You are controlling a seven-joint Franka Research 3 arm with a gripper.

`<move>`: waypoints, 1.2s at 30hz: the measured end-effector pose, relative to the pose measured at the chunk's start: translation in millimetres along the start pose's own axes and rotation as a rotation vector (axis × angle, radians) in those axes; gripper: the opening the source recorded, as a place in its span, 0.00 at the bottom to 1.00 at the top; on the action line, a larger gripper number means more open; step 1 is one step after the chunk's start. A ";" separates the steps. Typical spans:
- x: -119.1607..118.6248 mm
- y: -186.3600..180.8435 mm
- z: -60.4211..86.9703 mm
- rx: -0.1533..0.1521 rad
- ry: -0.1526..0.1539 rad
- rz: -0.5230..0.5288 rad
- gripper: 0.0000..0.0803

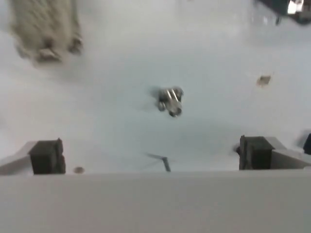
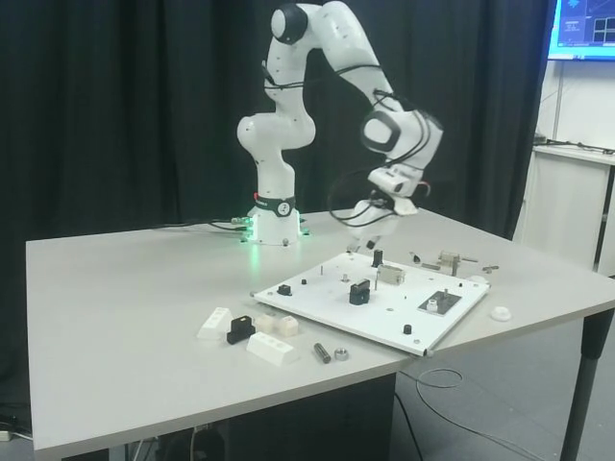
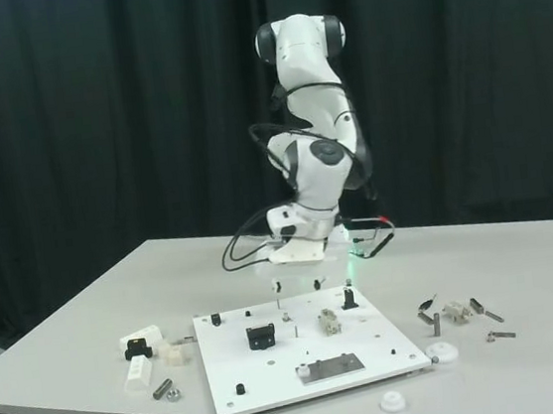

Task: Remove round peg 1.

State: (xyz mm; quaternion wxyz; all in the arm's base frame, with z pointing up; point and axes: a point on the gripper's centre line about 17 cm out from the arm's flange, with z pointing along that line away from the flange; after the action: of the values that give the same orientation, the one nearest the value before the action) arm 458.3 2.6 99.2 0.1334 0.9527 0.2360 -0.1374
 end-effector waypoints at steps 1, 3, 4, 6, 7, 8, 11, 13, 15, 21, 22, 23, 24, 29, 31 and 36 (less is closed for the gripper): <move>-3.4 1.8 4.0 0.005 0.003 -0.003 1.00; -9.5 5.4 11.4 0.014 0.012 -0.005 1.00; -12.3 7.3 14.9 0.018 0.017 -0.005 1.00; -17.9 10.4 21.5 0.026 0.025 -0.005 1.00; -20.8 11.8 24.9 0.030 0.029 -0.005 1.00; -23.2 13.1 27.8 0.033 0.032 -0.006 1.00; -30.1 16.2 36.4 0.043 0.041 -0.011 1.00; -33.7 17.3 41.6 0.049 0.046 -0.011 1.00; -36.2 18.2 45.7 0.053 0.051 -0.007 1.00; -42.0 18.0 55.7 0.065 0.057 -0.013 1.00; -43.5 17.5 57.4 0.068 0.055 -0.012 1.00; -44.9 16.8 59.1 0.071 0.053 -0.011 1.00; -46.2 16.3 60.6 0.074 0.051 -0.010 1.00; -52.5 12.2 68.3 0.092 0.037 -0.006 1.00; -54.8 10.0 71.6 0.101 0.031 -0.009 1.00; -59.7 5.0 79.3 0.121 0.018 -0.019 1.00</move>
State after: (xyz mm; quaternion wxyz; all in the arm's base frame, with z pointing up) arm 394.2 -51.7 46.1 0.0719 0.9580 0.2375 -0.1439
